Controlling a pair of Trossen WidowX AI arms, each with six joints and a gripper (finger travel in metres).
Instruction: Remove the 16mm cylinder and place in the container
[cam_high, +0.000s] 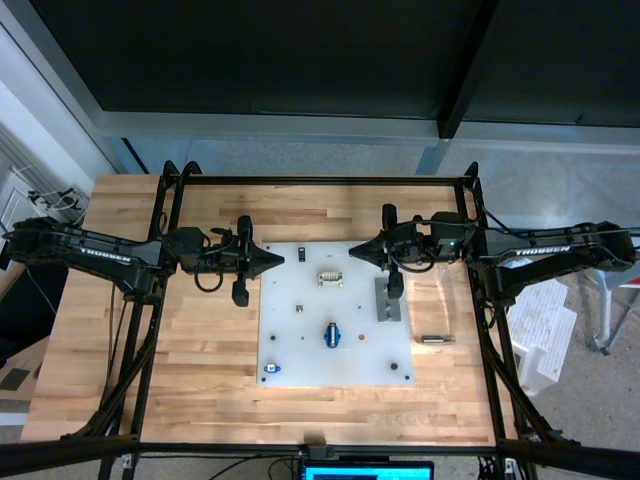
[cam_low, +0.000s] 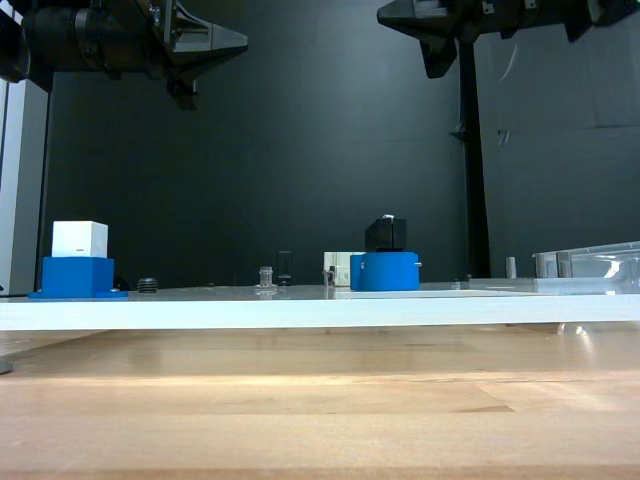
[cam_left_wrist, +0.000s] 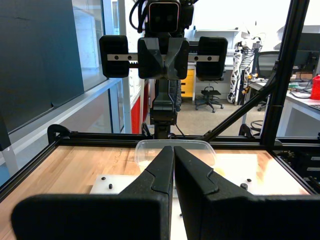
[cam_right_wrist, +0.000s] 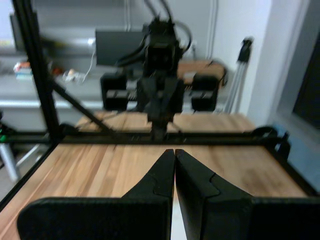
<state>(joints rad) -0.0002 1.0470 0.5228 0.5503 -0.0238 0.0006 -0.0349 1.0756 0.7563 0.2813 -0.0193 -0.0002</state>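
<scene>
The 16mm cylinder (cam_high: 433, 339), a short dark grey rod, lies on its side just right of the white board (cam_high: 300, 345), within the faint rim of the clear container (cam_high: 452, 296). The container also shows in the low view (cam_low: 598, 258) and the left wrist view (cam_left_wrist: 172, 142). My left gripper (cam_high: 278, 259) hovers shut and empty over the board's far left edge. My right gripper (cam_high: 356, 250) hovers shut and empty over the board's far edge, its tip pointing at the left one. Both hang high above the board in the low view: the left gripper (cam_low: 240, 41) and the right gripper (cam_low: 384, 14).
On the board stand a grey block (cam_high: 387, 300), a blue knob-shaped part (cam_high: 331, 335), a white connector (cam_high: 329, 276) and a small blue piece (cam_high: 270, 369). A black frame (cam_high: 320, 181) borders the wooden table.
</scene>
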